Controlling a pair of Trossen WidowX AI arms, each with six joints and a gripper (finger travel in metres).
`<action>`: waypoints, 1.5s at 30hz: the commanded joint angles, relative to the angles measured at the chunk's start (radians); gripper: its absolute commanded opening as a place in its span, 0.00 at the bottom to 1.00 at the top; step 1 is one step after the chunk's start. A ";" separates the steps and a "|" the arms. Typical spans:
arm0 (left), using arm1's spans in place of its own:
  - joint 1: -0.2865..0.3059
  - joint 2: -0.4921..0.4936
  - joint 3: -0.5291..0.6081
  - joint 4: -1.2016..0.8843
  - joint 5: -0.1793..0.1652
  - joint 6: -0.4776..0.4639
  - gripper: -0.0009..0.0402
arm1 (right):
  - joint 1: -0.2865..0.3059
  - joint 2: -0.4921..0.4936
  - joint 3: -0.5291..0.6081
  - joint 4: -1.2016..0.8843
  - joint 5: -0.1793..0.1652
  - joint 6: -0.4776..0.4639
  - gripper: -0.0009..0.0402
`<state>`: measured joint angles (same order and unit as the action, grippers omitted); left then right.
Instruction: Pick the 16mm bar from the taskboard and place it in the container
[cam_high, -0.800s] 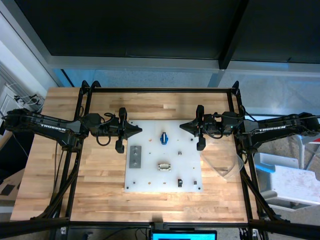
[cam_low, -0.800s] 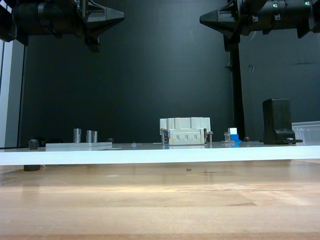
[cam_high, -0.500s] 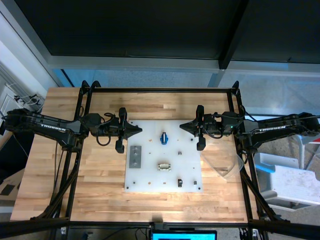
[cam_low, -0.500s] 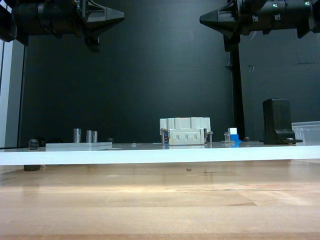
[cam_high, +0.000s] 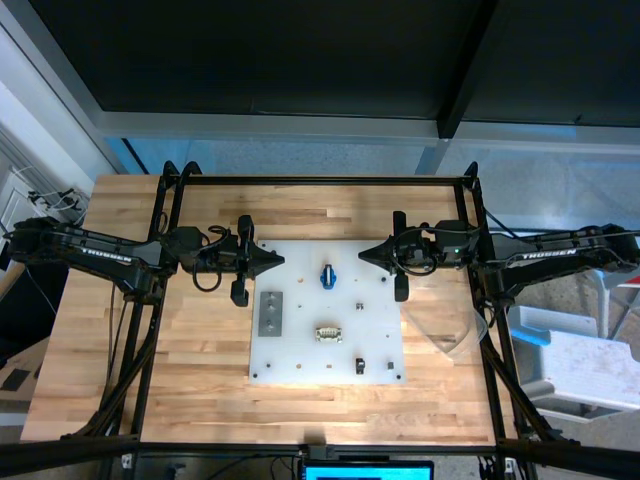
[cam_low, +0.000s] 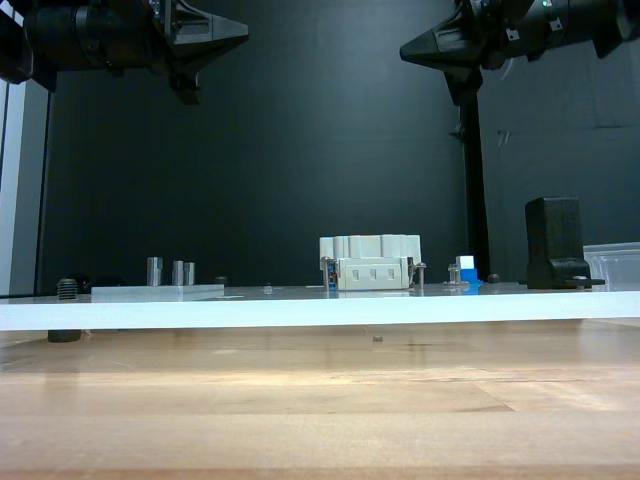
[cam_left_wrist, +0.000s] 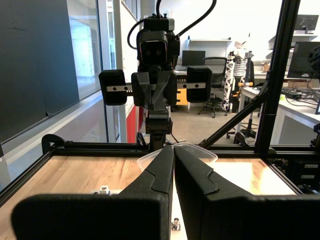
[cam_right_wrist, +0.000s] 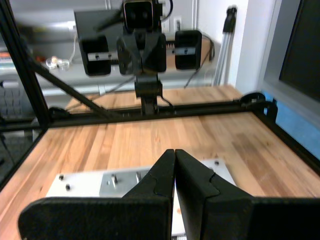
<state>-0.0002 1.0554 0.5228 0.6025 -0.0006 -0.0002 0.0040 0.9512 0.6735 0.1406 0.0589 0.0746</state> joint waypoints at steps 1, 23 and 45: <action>0.000 0.000 0.000 0.000 0.000 0.000 0.02 | 0.001 0.000 0.042 -0.109 0.001 0.000 0.02; 0.000 0.000 0.000 0.000 0.000 0.000 0.02 | 0.010 0.203 0.413 -0.816 0.000 0.014 0.02; 0.000 0.000 0.000 0.000 0.000 0.000 0.02 | 0.030 0.381 0.563 -1.205 -0.009 0.047 0.02</action>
<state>-0.0002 1.0554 0.5224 0.6029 -0.0006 -0.0002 0.0319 1.3289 1.2320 -1.0531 0.0490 0.1188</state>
